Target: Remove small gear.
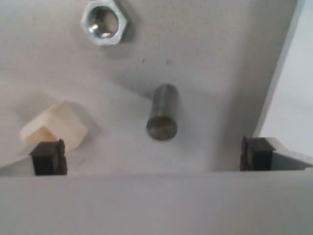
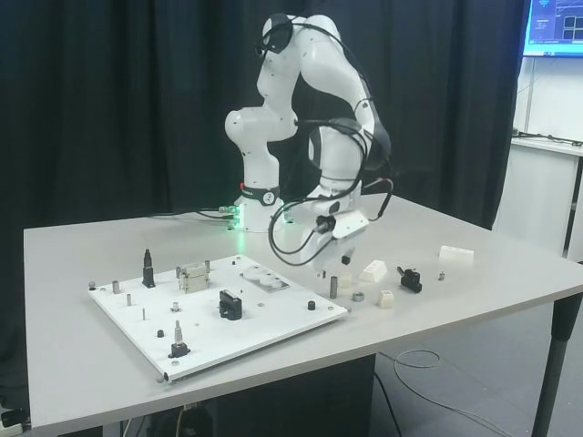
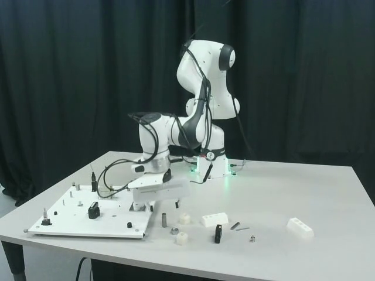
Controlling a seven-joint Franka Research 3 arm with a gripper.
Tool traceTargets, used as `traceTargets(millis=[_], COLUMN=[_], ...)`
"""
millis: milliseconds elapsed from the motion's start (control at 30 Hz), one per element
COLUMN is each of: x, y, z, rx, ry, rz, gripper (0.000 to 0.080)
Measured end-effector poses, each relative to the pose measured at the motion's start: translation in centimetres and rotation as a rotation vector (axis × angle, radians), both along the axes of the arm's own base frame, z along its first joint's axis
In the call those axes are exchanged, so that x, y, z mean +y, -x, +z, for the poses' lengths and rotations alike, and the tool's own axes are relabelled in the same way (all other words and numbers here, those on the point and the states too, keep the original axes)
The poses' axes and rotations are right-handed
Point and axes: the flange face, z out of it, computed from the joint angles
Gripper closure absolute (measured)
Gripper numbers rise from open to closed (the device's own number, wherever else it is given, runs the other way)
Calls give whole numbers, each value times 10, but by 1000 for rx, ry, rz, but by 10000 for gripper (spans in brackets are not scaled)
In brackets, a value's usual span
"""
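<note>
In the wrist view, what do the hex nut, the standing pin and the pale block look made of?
The hex nut looks like bright plated steel: shiny facets with glints inside the bore. The upright cylindrical pin seems duller grey metal, with a matte, slightly worn end face. The pale block is probably plastic, possibly printed: opaque, soft-edged, no shine. All rest on the grey table.

We see a bright, shiny metal nut, a duller, smooth metal pin and a matt plastic block on the smooth matt grey worktop; the white arm looks glossy.
</note>
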Motion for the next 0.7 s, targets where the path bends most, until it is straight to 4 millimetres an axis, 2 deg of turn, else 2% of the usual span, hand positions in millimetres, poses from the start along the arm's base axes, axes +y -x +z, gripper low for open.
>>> traceTargets(millis=[300, 700], x=[7, 12], y=[1, 1], z=[33, 46], rx=[4, -4], ry=[11, 29], rz=[-2, -42], gripper=[6, 3])
